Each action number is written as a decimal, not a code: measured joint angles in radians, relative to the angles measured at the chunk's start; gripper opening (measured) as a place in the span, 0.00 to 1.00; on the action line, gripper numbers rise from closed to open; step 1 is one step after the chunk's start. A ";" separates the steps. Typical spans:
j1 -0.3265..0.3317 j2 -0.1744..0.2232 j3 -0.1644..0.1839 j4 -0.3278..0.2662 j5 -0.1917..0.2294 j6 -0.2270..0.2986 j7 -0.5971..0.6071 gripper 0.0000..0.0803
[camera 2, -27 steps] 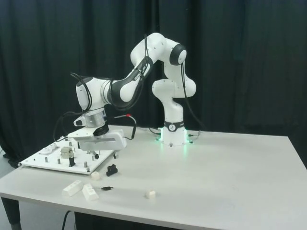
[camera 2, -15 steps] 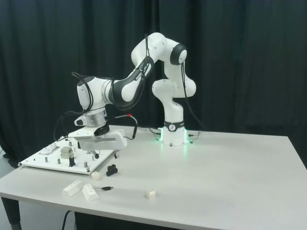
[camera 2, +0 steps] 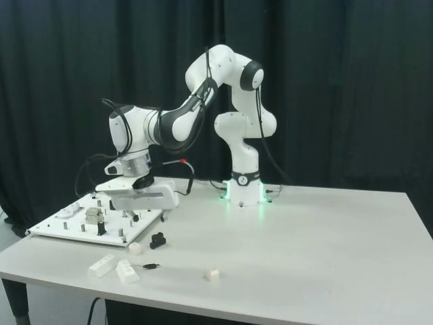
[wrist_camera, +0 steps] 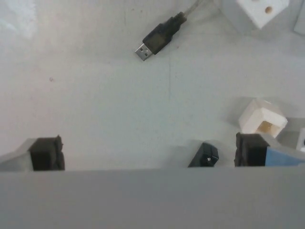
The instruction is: Remove waterproof.
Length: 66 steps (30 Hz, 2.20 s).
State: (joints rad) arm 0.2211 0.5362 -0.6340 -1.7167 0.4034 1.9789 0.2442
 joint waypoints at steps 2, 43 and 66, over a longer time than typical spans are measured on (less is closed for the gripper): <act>0.000 -0.003 0.000 0.000 -0.008 0.002 0.008 1.00; -0.131 -0.054 -0.060 0.014 -0.108 0.085 0.133 1.00; -0.324 -0.070 -0.072 0.016 -0.054 0.086 0.226 1.00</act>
State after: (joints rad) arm -0.1030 0.4666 -0.7064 -1.7005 0.3498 2.0652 0.4706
